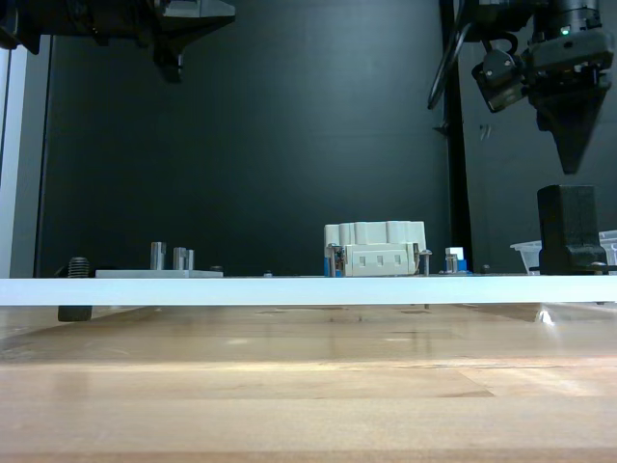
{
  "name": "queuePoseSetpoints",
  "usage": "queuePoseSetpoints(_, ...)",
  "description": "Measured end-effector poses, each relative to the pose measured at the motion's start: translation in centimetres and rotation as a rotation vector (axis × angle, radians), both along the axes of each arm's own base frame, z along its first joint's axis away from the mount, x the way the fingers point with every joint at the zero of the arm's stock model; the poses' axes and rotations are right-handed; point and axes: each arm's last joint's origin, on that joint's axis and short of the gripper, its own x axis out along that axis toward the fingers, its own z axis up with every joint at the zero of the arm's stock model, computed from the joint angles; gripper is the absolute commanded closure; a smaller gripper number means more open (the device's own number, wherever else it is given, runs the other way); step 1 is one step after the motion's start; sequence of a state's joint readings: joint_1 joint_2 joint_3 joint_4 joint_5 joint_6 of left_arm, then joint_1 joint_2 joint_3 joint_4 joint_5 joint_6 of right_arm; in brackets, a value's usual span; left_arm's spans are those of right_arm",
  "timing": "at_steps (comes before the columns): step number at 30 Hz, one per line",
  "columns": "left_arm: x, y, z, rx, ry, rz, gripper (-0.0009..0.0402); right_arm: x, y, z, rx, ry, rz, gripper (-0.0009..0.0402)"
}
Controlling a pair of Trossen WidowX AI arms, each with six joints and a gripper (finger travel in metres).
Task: Pick the 16mm bar and install on taskboard
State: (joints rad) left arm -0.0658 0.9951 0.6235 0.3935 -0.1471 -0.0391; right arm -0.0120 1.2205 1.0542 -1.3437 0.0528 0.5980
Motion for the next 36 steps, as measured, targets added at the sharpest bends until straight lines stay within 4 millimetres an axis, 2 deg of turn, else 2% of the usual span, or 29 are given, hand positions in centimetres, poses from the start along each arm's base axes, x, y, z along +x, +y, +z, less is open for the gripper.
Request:
queuePoseSetpoints(8,0.0,0.0,0.0,0.0,0.0,0.0,0.0393,0.4,0.4,-0.4,0.002,0.003,-0.005,0.0178)
queuePoseSetpoints(14,0.0,0.0,0.0,0.0,0.0,0.0,0.0393,1.2,0.5,-1.1,0.002,0.02,0.004,0.0149)
queuePoseSetpoints(29,0.0,0.0,0.0,0.0,0.0,0.0,0.0392,2.5,1.1,-2.0,0.0,0.002,0.057,0.0132)
queuePoseSetpoints(36,0.0,0.0,0.0,0.0,0.0,0.0,0.0393,2.4,1.1,-3.5,0.0,0.008,0.059,0.0132)
